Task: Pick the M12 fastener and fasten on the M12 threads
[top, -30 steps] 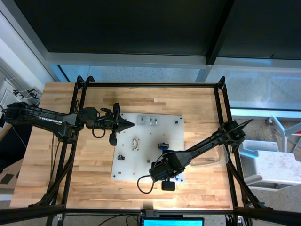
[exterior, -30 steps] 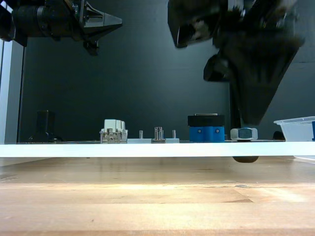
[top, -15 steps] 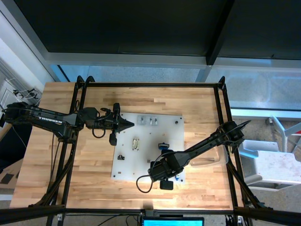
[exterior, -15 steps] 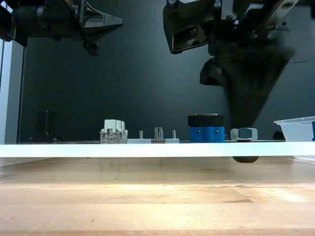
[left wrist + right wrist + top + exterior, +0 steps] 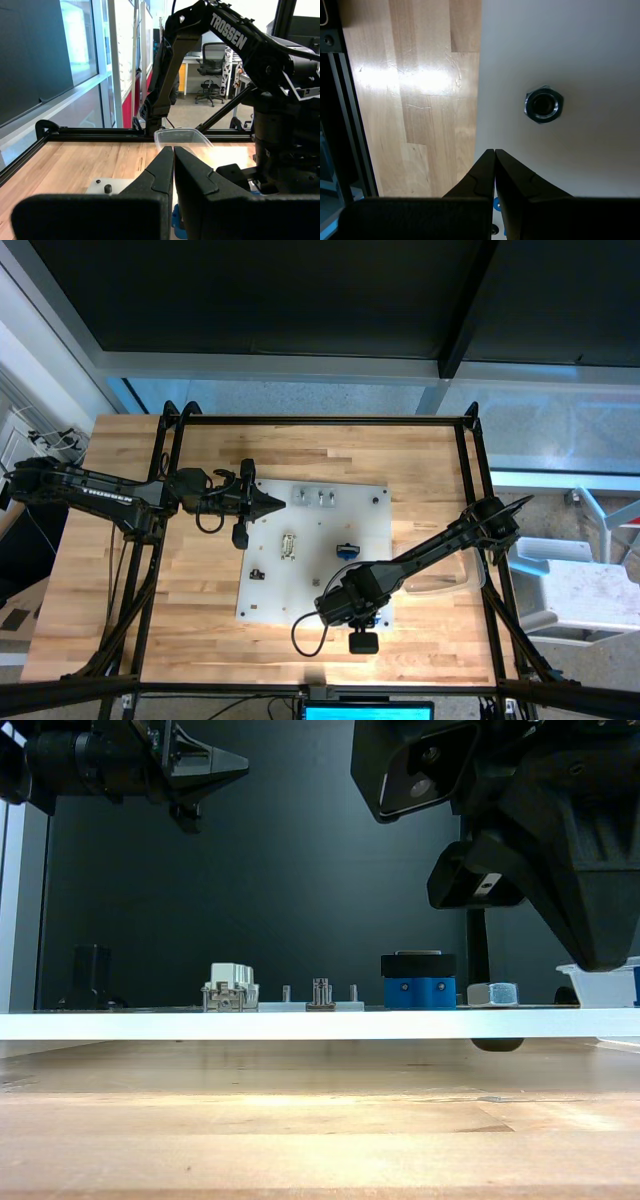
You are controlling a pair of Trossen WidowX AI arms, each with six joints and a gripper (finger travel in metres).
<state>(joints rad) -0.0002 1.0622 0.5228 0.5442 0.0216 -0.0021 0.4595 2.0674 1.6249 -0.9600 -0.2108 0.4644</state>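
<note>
The small silver M12 nut (image 5: 543, 104) sits low on the white board (image 5: 580, 50) near its near right edge. A dark core fills its hole and no ribs show beneath it in the low view (image 5: 493, 993), so it appears to be on its stud. My right gripper (image 5: 494, 150) is shut on nothing. It hangs above the board's near edge, beside the nut and not touching it (image 5: 606, 963). My left gripper (image 5: 276, 504) is shut and empty, held high over the board's far left side (image 5: 240, 762).
A clear tray (image 5: 440, 586) lies off the board's right edge, under the right arm. A blue-and-black fitting (image 5: 418, 982) stands just left of the nut. A white connector (image 5: 231, 987) and small silver posts (image 5: 322, 992) stand mid-board.
The right gripper has drawn away from the nut, toward the near edge and to the right in the low view. The nut stays where it was. The left arm has not moved.
</note>
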